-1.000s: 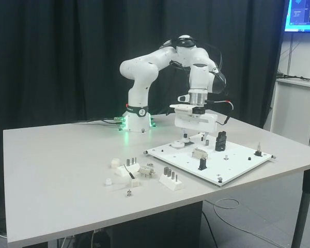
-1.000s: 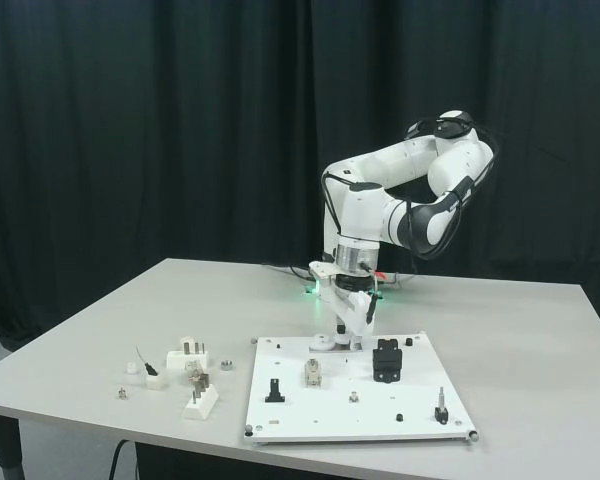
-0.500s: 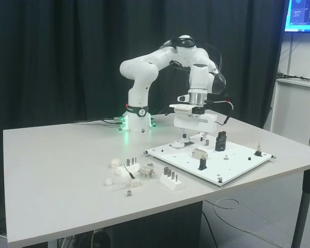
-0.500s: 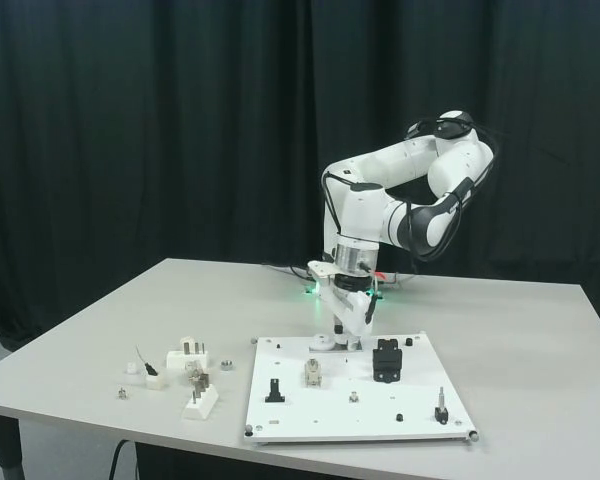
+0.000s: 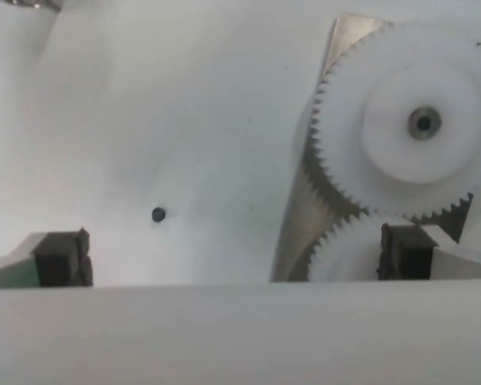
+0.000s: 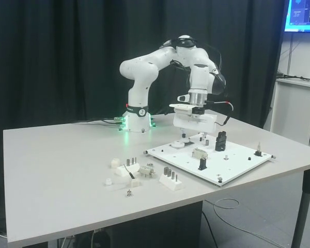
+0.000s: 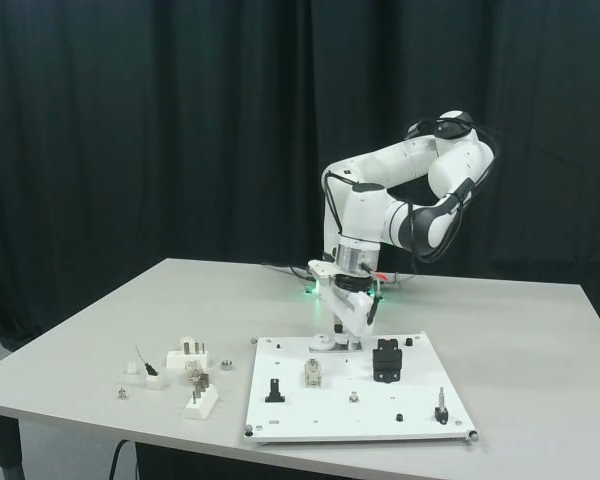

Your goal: Insert medium gear.

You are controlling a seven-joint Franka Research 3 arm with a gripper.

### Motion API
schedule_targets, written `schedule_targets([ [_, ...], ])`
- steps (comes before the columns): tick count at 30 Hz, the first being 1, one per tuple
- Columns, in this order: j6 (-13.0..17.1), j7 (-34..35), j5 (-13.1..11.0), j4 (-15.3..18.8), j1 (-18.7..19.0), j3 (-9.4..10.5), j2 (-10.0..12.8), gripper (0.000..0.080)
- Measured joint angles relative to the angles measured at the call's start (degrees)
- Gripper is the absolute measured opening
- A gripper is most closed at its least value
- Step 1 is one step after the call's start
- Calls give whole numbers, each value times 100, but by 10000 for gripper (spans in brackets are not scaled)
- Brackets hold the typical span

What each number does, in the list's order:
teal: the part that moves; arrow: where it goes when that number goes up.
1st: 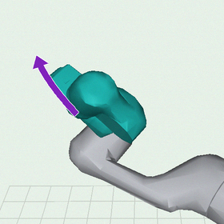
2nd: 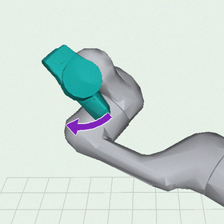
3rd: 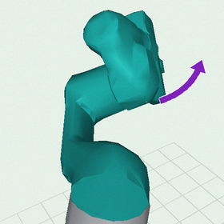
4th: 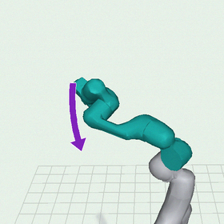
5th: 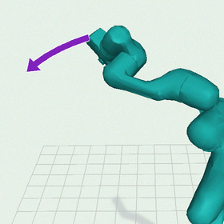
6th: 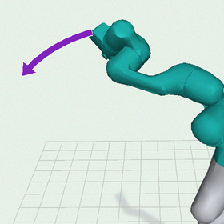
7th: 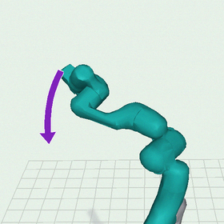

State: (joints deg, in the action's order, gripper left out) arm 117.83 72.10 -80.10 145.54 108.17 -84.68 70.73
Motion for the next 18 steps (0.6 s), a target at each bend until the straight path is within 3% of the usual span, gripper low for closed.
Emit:
schedule_targets([
  [18, -123, 57, 187, 31, 81, -23, 0, 800],
])
